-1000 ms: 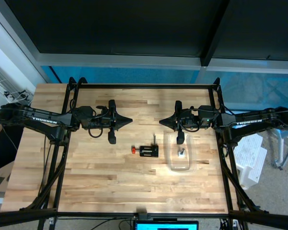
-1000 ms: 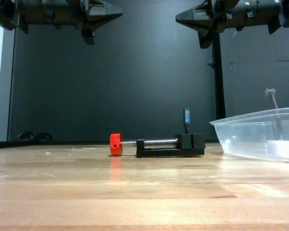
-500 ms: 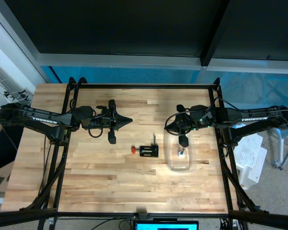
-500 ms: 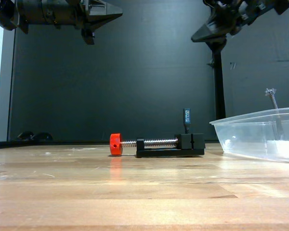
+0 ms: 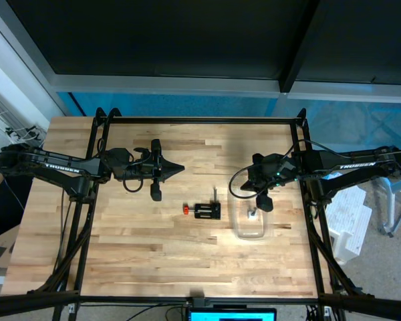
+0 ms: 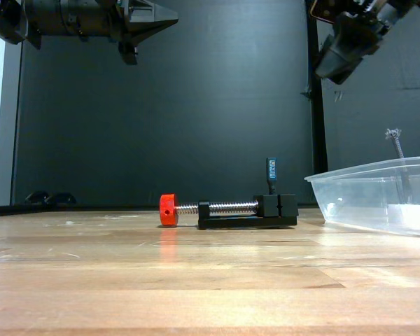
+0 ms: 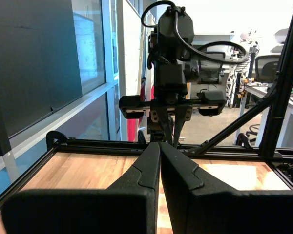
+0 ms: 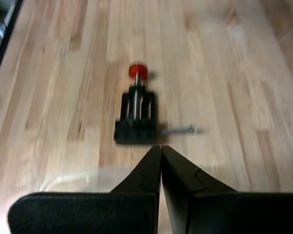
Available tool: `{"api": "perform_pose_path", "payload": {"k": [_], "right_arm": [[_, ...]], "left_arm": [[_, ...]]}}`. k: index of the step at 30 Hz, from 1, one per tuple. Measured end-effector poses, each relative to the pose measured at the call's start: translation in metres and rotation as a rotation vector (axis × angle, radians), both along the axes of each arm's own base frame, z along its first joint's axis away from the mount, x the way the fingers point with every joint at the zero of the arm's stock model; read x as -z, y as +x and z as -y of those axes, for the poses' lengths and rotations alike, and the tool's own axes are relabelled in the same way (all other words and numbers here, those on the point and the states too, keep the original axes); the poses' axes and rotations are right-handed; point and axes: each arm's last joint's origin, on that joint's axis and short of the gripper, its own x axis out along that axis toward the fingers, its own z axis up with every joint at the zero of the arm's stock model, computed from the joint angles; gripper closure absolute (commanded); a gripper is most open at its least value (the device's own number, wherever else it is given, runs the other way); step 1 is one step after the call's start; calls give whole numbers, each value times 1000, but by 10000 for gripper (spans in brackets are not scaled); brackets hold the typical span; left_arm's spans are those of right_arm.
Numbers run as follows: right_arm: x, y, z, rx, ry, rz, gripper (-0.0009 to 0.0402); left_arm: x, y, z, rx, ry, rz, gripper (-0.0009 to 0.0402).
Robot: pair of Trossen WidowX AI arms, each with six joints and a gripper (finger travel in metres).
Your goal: Pick the usb-c connector and install on the hub
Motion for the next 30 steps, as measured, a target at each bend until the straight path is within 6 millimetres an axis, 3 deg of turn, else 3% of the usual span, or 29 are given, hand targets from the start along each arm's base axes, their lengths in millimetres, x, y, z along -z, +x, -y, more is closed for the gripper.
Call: {"api": "perform_pose_path", "payload": {"k": [13, 30], "right_arm": [[-12, -19, -14, 4, 35, -183, 393], [9, -20, -32, 29, 44, -417, 384]], "left_arm": [[0, 0, 0, 0, 0, 0, 393], [0, 0, 0, 0, 0, 0, 393]]}}
